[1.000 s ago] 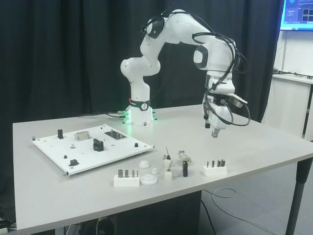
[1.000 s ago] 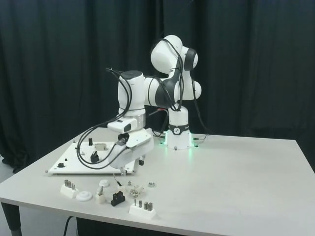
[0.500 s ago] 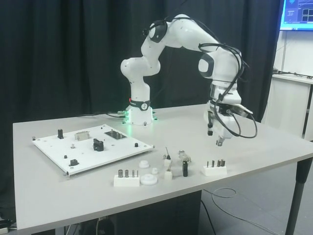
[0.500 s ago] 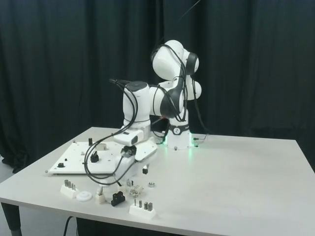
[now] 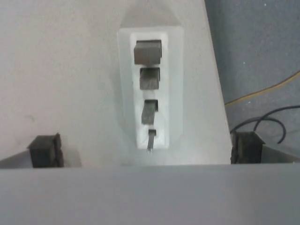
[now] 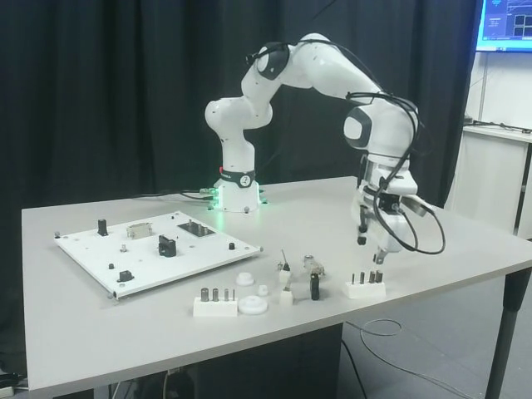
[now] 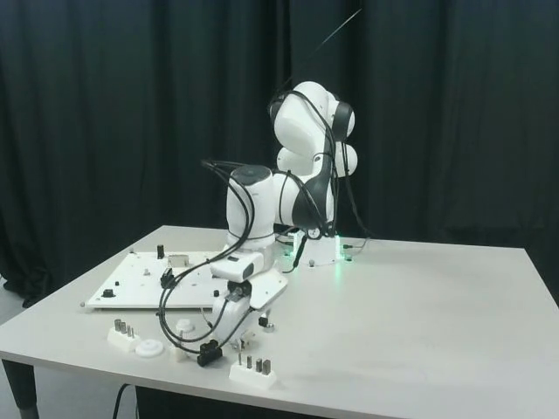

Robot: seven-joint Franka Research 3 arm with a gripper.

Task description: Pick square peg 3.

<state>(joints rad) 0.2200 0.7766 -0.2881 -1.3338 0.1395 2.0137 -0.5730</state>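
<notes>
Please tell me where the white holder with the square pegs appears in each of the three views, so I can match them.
Wrist view: peg holder centred, between the open fingers.
First room view: peg holder at the table's front edge, under the gripper.
Second room view: peg holder at the near edge.
Shared landmark: the gripper above it.

My grey table (image 6: 465,241) carries a white board (image 6: 158,249), two white peg holders (image 6: 366,288) (image 6: 215,307), white discs (image 6: 252,305), small loose parts.
</notes>
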